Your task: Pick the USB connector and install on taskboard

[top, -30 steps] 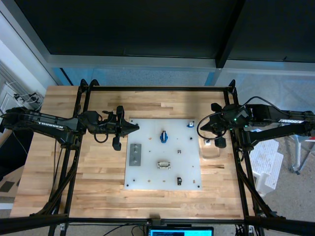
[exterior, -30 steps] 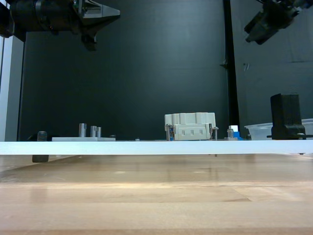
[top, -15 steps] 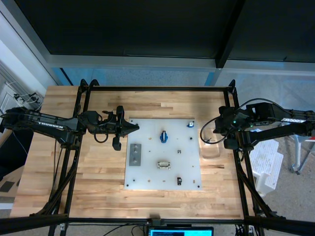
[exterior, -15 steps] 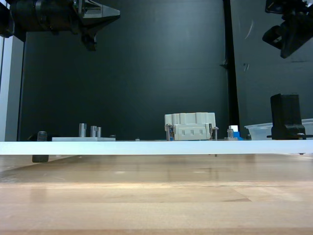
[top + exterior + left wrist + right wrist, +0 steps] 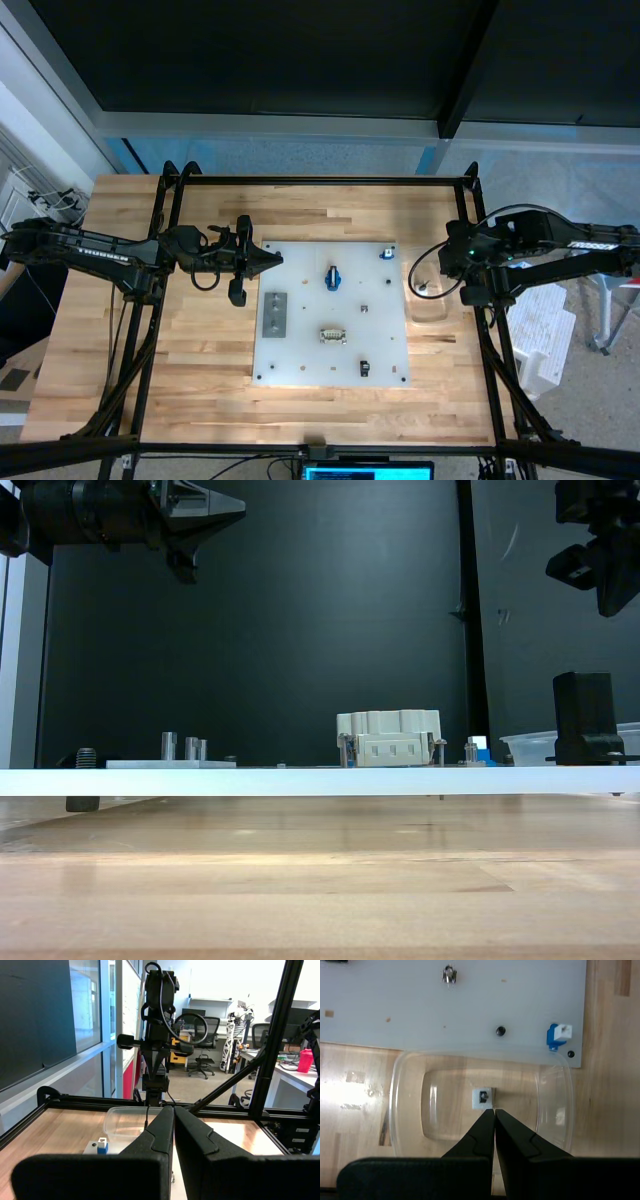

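Tray work for the nearer arm: the USB connector (image 5: 482,1098) lies in the clear tray (image 5: 394,1105), right of centre in the high view. The right gripper (image 5: 494,1110) hangs just beside and above it, tips pressed together. The left gripper (image 5: 272,259), likewise closed, hovers well apart by the upper-left corner of the taskboard (image 5: 300,350).

Left gripper (image 5: 174,1110) held high and level, pointing inward (fingers pressed together); right gripper (image 5: 494,1112) aims straight down, fingers likewise closed
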Motion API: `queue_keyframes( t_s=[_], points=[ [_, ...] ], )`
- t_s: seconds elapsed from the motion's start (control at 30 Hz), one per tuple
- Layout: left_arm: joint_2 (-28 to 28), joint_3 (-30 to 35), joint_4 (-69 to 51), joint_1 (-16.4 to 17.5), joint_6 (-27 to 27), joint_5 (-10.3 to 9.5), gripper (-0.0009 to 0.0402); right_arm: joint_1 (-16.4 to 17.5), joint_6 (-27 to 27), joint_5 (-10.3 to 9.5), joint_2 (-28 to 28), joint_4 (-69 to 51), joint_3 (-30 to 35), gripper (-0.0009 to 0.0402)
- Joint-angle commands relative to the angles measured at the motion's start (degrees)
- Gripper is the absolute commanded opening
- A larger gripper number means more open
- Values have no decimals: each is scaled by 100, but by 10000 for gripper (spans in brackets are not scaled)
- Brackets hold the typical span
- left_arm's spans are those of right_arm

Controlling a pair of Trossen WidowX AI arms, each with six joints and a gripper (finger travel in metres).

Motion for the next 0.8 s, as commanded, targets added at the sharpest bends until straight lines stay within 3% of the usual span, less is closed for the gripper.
queue_keyframes(
  t_s=[0.03,0.17,0.5,0.8],
  points=[
    [0,0,0,0,2,2,0,0,-70,24,151,-13,-79,19],
    [0,0,0,0,2,2,0,-2,-129,151,361,0,-212,52],
    [0,2,0,2,2,2,0,-190,-415,144,509,658,-859,151],
    [0,0,0,0,2,2,0,-229,-448,146,734,1123,-1296,161]
  ],
)
